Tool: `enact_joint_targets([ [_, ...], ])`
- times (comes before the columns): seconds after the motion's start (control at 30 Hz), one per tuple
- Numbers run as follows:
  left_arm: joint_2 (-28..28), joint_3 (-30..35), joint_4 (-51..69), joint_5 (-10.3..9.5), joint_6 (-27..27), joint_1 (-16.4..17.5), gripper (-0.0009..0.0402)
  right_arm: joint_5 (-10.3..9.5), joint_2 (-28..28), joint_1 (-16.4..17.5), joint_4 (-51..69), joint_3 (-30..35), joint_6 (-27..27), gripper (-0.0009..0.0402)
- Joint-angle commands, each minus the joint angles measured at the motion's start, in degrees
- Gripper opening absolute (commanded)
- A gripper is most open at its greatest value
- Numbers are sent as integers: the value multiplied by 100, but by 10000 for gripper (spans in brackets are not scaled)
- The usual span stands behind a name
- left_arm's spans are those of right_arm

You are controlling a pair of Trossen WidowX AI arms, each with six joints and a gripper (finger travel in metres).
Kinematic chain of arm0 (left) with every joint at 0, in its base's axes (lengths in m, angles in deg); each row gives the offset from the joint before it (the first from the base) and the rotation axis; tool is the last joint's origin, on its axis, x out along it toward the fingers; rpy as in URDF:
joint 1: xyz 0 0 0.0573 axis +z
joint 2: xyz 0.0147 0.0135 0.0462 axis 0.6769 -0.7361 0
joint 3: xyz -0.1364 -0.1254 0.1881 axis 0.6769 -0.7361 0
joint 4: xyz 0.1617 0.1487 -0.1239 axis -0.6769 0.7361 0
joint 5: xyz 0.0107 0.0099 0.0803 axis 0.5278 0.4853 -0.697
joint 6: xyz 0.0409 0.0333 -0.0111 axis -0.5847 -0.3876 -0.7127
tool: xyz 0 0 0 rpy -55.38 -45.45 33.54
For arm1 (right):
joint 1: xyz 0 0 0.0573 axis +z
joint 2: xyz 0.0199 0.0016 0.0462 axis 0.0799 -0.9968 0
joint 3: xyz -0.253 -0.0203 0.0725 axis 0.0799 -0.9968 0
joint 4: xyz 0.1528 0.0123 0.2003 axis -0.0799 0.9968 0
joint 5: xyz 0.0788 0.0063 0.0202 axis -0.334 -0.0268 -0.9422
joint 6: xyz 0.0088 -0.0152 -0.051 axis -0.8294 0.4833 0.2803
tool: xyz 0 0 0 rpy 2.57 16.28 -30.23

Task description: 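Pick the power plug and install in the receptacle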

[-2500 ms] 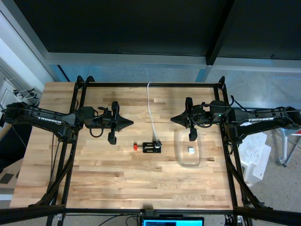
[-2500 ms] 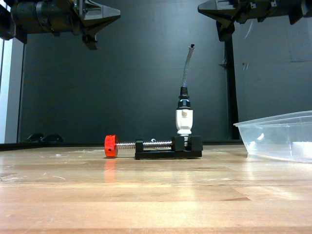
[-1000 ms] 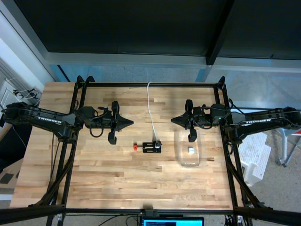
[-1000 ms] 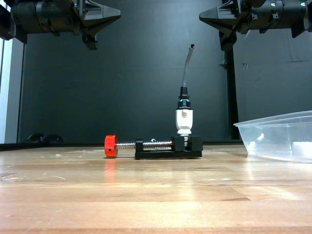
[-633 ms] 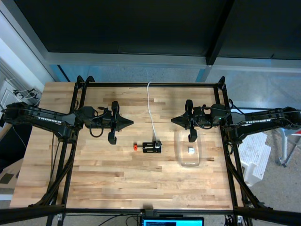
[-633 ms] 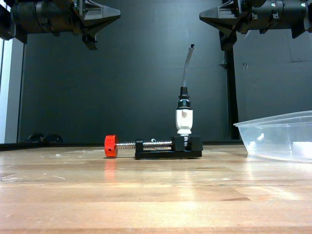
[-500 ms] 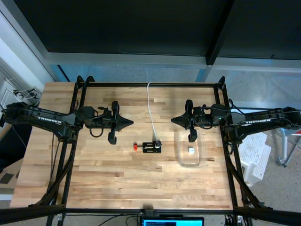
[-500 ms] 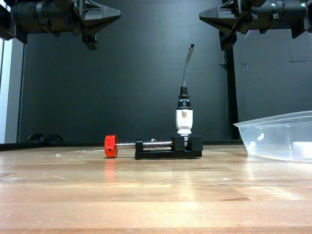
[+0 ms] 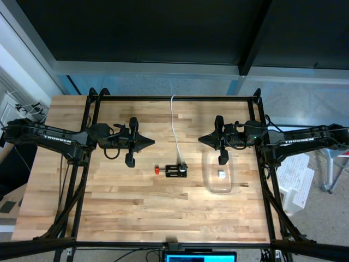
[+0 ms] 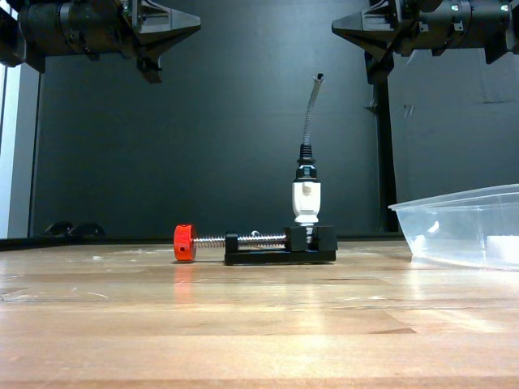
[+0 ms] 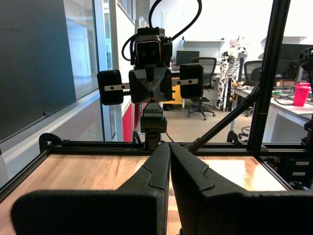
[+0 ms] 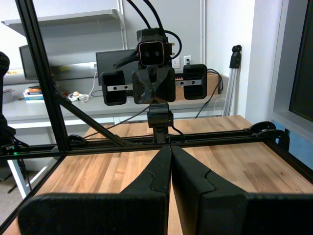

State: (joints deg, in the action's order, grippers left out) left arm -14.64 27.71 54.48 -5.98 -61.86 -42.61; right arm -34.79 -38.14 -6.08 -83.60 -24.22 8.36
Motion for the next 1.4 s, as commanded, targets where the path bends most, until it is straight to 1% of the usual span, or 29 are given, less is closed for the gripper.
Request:
enact_joint_targets([
  [0.03,-2,0,0,2,-2,2,0,2,0,0,4,4,-2,0],
  [1.4,-4,0,0,2,-2,2,0,2,0,0,216,2,-2,0],
])
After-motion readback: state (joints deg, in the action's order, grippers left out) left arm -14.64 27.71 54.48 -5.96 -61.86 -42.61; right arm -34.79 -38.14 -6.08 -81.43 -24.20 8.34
